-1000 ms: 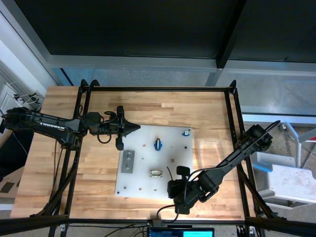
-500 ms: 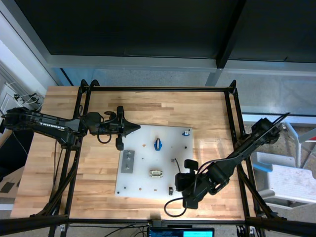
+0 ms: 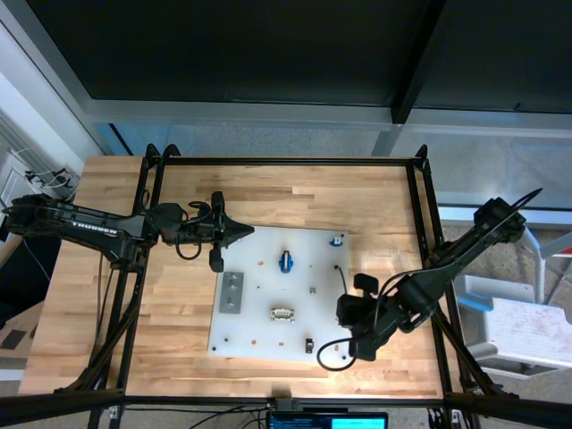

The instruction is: Remove the USB connector from the USB hub and place in the container

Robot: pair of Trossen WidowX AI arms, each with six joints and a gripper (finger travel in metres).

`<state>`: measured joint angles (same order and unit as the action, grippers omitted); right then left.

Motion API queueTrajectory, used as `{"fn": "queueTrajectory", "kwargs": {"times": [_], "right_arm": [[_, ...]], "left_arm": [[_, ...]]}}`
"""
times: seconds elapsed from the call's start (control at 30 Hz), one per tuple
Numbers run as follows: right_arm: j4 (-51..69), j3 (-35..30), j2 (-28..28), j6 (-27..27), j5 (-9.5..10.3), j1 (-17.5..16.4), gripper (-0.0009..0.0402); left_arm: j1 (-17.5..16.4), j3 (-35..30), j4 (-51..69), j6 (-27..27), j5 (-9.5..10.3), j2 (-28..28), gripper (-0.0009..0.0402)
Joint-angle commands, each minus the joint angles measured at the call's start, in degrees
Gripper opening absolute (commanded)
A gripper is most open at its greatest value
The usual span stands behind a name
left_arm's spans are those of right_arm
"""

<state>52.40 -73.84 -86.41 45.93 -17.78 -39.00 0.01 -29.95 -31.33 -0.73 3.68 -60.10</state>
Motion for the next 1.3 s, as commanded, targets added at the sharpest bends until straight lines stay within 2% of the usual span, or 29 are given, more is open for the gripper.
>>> {"fn": "queueTrajectory", "kwargs": {"times": [0.03,0.63,1.3], "right_arm": [[0.04,2.86,2.49,0.87,0.63,-0.07,0.0],[0.96,13.16,12.37,2.32,2.45,-0.55,0.0],[0.81,26.18,21.59,9.27,2.84,-5.73,0.0]], "left_arm": [[0.0,0.0,-0.02,0.0,0.0,-0.02,0.0001],[0.0,0.0,-0.02,0.02,0.0,-0.02,0.0001],[0.0,0.0,0.0,0.02,0.0,-0.02,0.0001]]}}
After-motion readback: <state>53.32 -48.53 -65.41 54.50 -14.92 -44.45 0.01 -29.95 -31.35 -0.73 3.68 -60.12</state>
